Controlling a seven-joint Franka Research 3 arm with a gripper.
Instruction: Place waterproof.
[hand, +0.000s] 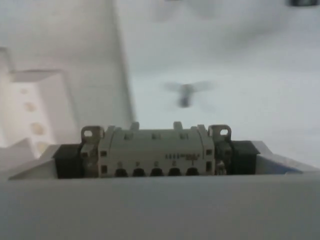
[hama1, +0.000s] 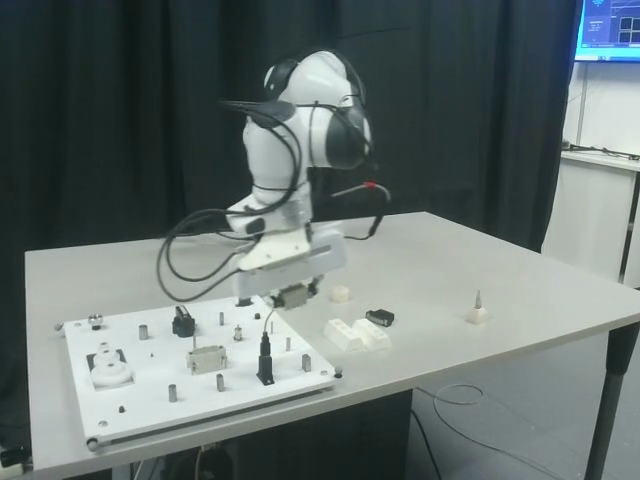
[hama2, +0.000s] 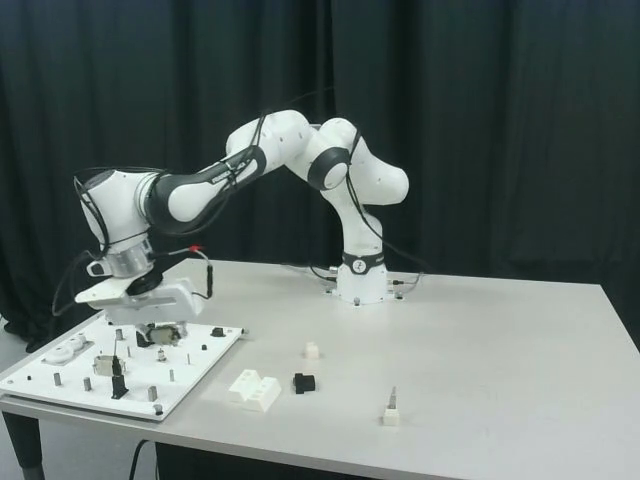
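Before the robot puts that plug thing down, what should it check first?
1. Is the connector in the hand? Ok: the wrist view shows it squeezed between the black fingers.
2. Is it level in the hand? Ok: it sits straight across in the wrist view.
3. Is the hand over the white board? Ok: both room views show it hanging above the board's far edge.
4. Is the landing spot free? Cannot tell: the spot under the connector is hidden.
5. Are the pegs and the black plug on the board out of the way? Cannot tell: they stand close by.
6. Are the loose white blocks away? Ok: they lie off the board.
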